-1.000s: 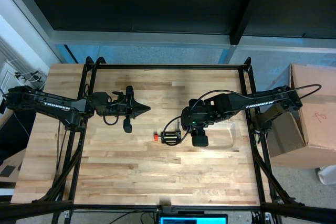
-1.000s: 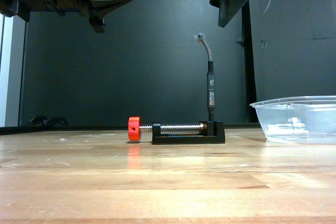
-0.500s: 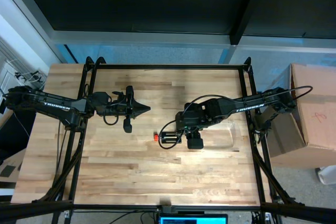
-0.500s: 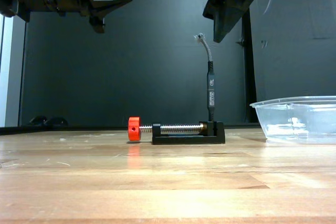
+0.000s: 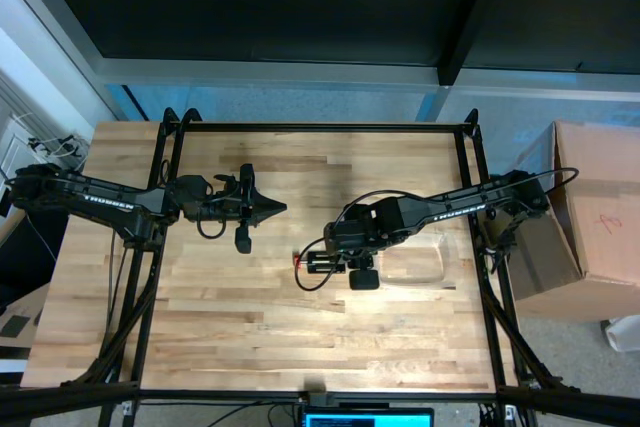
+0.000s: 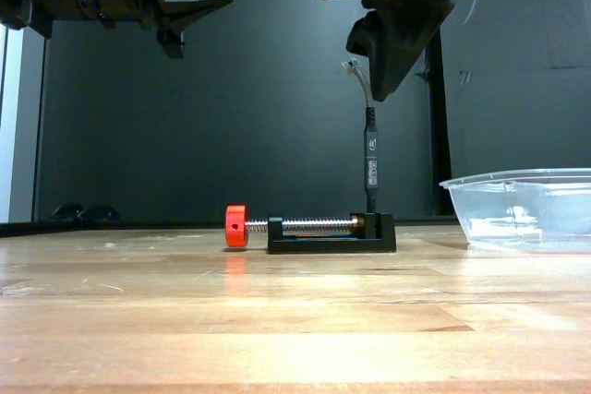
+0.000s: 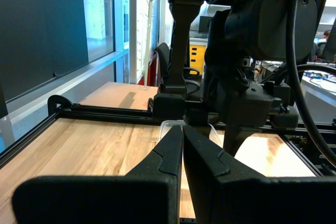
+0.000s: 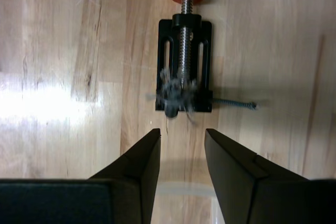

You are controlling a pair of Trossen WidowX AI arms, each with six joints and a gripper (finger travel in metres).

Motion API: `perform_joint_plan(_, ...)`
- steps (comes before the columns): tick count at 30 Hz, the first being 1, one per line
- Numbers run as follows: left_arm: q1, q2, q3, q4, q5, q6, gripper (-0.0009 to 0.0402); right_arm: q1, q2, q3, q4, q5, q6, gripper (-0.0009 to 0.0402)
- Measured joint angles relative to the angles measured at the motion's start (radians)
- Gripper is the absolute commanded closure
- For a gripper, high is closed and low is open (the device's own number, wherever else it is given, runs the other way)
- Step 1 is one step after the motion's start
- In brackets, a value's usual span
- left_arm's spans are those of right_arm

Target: Remove the USB-C connector from the USB-C receptacle and place in the container

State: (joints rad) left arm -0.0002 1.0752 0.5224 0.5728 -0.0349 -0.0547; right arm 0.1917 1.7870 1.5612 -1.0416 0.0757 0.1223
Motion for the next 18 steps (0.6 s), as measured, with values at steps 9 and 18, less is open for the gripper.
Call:
perform_joint_plan(9, 0.000, 0.000, 0.000, 0.001, 0.000, 0.000, 0.0393, 0.000, 0.060, 0.000, 0.041, 0.000, 0.000, 0.0396)
perform_joint_plan(18, 0.000, 0.000, 0.000, 0.000, 0.000, 0.000, 0.0393, 0.000, 0.069, -0.006, 0.077, 0.003, -0.004, 0.0394)
